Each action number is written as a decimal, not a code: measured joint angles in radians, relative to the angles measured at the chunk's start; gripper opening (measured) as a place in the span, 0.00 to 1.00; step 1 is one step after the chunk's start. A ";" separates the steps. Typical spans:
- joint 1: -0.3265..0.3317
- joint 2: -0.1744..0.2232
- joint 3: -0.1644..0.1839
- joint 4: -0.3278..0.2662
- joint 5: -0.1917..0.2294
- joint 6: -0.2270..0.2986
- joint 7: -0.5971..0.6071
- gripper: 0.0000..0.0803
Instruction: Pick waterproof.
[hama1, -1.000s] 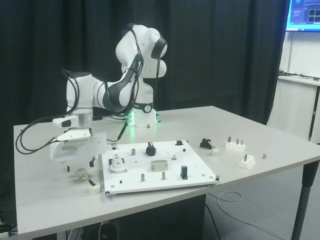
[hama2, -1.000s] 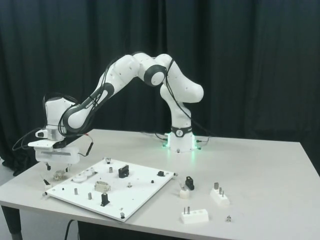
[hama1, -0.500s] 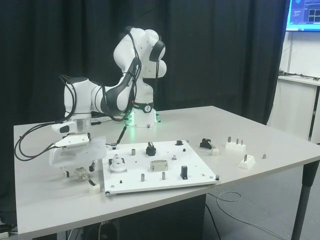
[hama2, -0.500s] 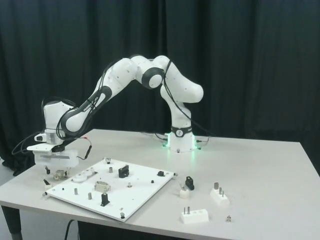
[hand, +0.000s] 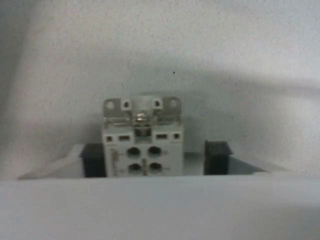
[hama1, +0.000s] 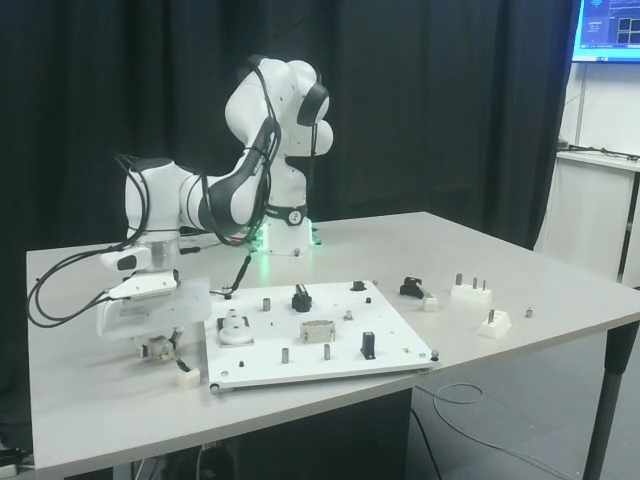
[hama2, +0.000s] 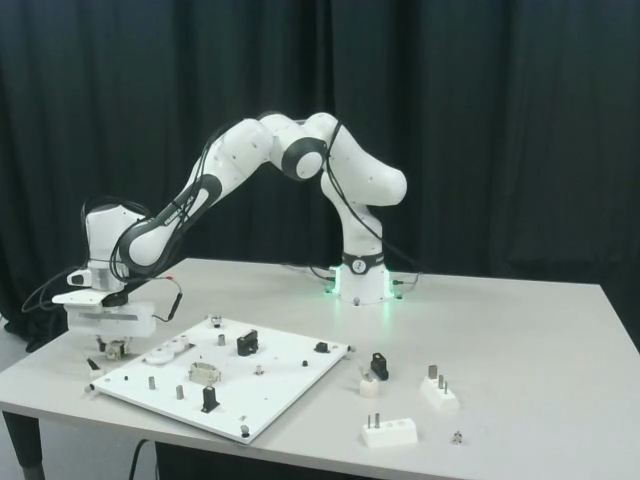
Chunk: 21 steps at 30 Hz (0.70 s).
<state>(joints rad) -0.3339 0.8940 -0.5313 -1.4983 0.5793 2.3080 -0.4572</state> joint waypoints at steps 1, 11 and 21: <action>0.000 0.001 0.000 0.002 0.000 -0.001 0.000 0.59; -0.001 0.006 0.000 0.018 0.000 -0.018 0.000 0.39; 0.000 0.003 -0.017 0.066 -0.001 -0.091 0.000 0.39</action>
<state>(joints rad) -0.3334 0.8971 -0.5480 -1.4322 0.5786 2.2173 -0.4573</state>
